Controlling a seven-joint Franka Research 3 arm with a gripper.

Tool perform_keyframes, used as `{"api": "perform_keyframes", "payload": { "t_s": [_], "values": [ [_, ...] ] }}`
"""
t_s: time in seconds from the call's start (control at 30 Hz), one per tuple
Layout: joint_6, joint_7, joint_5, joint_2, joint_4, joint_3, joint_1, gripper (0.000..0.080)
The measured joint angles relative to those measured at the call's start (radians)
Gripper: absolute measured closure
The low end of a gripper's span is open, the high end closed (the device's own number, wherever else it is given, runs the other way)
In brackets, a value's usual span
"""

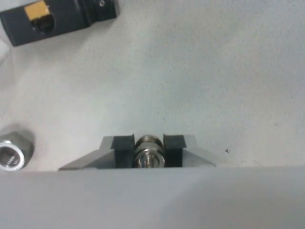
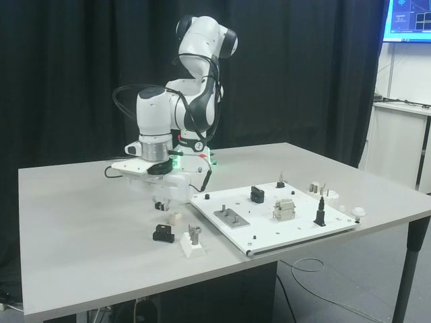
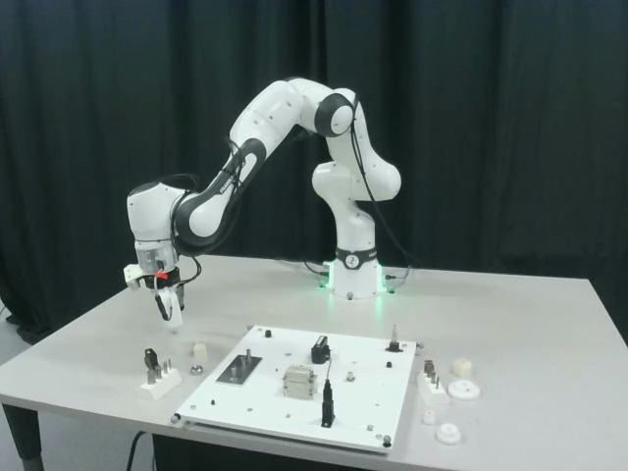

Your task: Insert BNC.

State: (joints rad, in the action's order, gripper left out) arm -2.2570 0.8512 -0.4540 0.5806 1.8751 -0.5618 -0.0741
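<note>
The white arm [image 3: 265, 137] is reaching out from its base at the back of the grey surface [image 2: 81, 222] and hanging its pincer [image 1: 149, 153] above the bare surface, in the left half of both room views. In the wrist view the pincer's black pads [image 1: 122, 149] are sitting clamped on the BNC connector [image 1: 149, 150], a small metal barrel standing between them with its end facing the camera. Beyond it in that view, a black block [image 1: 52, 19] with a round hole is lying near the upper left corner, and a metal hex nut [image 1: 14, 150] is resting at the left edge. In the first room view the pincer is hovering just above and left of a small white piece [image 2: 175, 217], with a black part [image 2: 162, 233] and a white holder [image 2: 192, 243] lying lower in the frame. The white board [image 2: 283, 219] carrying several fittings is lying to the right of centre, apart from the pincer
</note>
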Motion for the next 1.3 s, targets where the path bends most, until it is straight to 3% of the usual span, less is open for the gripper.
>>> {"api": "perform_keyframes", "payload": {
  "t_s": [1.3],
  "values": [
    [0.004,0.002,0.001,-0.006,-0.001,-0.015,0.018,0.068]
  ]
}}
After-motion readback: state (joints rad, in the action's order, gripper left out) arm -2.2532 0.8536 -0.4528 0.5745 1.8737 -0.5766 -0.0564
